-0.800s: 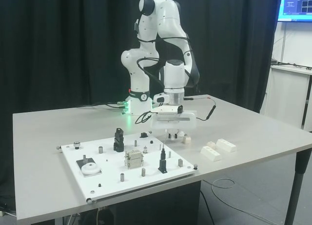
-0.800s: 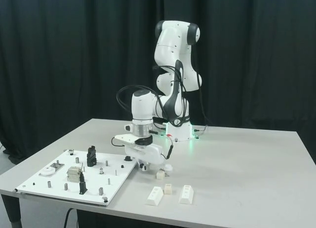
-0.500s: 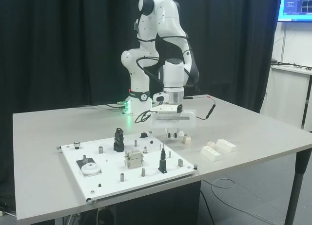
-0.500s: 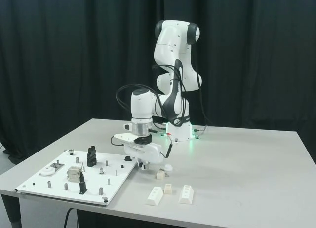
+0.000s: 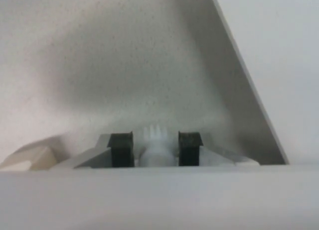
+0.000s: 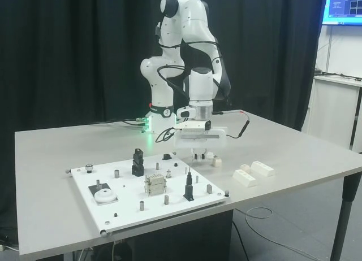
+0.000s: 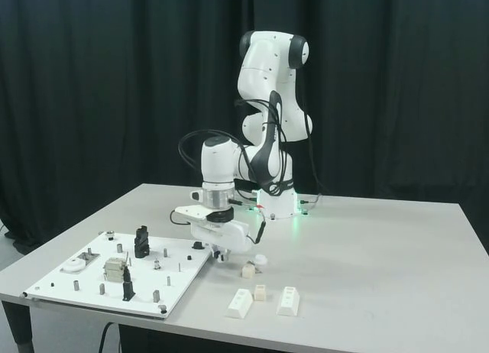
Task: Insert small gear.
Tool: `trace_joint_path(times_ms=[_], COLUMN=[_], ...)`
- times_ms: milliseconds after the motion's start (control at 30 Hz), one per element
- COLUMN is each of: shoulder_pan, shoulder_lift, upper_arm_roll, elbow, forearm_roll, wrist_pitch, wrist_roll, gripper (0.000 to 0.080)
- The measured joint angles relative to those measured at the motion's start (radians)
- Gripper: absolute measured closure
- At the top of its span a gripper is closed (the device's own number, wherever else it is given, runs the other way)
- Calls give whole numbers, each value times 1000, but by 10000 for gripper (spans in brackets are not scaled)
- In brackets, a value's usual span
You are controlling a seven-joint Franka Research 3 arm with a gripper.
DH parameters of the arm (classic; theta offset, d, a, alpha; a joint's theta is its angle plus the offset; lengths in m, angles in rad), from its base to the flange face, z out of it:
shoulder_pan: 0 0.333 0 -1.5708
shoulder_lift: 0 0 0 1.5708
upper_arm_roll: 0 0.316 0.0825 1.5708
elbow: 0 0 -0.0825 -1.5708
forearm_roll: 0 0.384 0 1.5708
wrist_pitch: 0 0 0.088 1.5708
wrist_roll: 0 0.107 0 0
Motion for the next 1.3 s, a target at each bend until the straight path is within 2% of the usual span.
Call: trace_joint_path(times_ms=[1300], shoulder_pan=[0], shoulder_lift=[-1], upper_arm_roll=[-10], elbow=[19], forearm_roll=[-4], wrist_pitch=[-32], wrist_roll=[-12], gripper=[614])
